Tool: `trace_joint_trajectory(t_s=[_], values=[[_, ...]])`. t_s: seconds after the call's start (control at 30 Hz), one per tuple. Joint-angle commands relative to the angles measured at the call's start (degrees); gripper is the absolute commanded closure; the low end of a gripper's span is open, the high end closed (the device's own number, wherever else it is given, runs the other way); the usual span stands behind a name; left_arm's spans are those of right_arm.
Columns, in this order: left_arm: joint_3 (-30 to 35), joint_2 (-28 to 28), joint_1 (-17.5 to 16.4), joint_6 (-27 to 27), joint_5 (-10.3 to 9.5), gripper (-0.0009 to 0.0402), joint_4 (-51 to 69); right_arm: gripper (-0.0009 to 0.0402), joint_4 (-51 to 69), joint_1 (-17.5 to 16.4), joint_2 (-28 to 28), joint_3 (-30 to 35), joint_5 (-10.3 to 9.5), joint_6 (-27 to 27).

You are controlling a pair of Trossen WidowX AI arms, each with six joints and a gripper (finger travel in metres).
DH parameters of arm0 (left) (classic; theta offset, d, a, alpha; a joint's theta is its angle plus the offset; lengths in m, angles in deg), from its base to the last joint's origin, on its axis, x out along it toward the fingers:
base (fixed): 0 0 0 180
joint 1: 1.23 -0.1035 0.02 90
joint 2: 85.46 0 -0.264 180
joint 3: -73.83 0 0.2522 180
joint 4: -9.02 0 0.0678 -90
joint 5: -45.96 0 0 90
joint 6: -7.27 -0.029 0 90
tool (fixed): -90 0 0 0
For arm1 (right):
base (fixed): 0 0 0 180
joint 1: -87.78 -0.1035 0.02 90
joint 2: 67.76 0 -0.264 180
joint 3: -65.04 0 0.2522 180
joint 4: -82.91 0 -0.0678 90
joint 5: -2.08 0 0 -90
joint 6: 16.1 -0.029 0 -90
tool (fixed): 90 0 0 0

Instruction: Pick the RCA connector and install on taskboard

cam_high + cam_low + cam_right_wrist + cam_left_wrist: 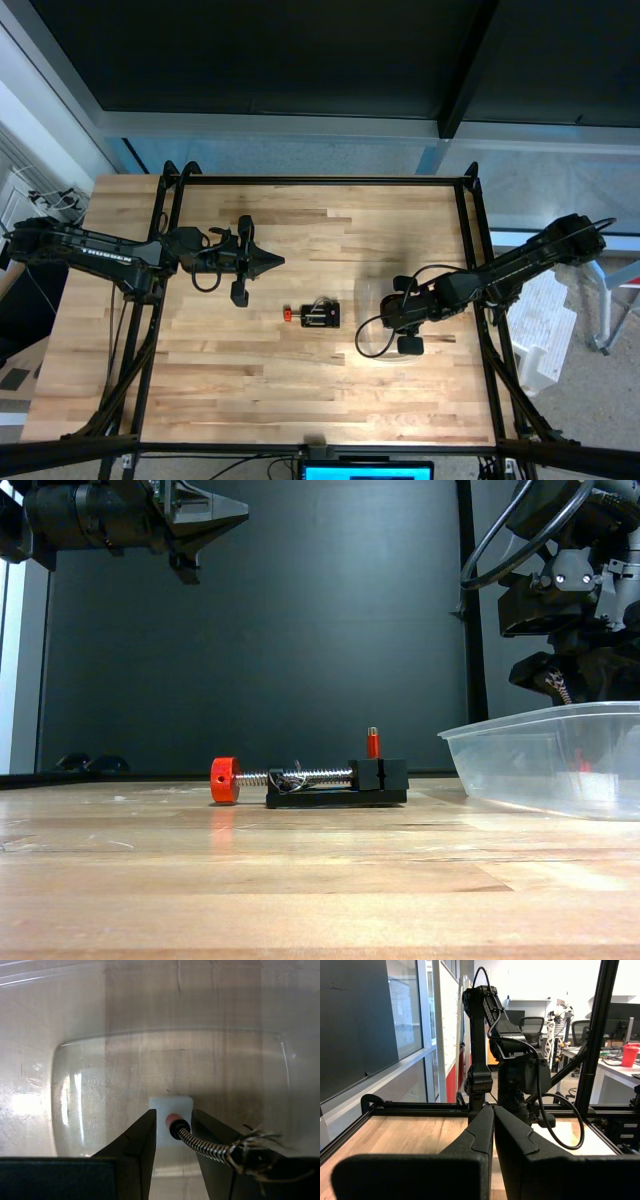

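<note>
The RCA connector (176, 1128), a slim plug with a red tip, dark collar and braided metal lead, lies slanted between the fingers of my right gripper (173, 1111). Those fingers stand apart on either side of it, just above a small white cube (171, 1102). This gripper (392, 322) reaches down into the clear tray. The taskboard (322, 317) is a small black block with a red-orange knob (225, 779), lying on the table left of the tray. My left gripper (272, 262) hangs high at the left, fingers (482, 1125) together, holding nothing.
The clear plastic tray (520, 770) stands on the wooden table right of the taskboard (335, 785). A short red post (372, 742) rises from the block's right end. A black frame (320, 181) runs round the table edges.
</note>
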Motion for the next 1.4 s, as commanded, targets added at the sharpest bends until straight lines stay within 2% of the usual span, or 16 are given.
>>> trace_joint_trajectory(t_s=[0.03, 0.67, 1.2, 1.4], values=[[0.00, 0.02, 0.00, 0.00, 0.00, 0.0393, -0.02, 0.0316, 0.04, -0.02, -0.02, 0.04, 0.02, -0.04], [0.00, 0.02, -0.02, 0.00, 0.00, 0.0393, 0.00, 0.0394, 0.24, -0.02, -0.02, 0.04, 0.11, -0.02], [0.00, 0.02, -0.02, 0.00, 0.00, 0.0393, -0.02, 0.0391, 2.54, -0.02, -2.16, 1.01, 0.13, 0.22], [0.00, 0.02, 0.00, 0.00, 0.00, 0.0393, 0.00, 0.0391, 6.45, -0.02, -3.67, 3.30, 0.13, 0.22]])
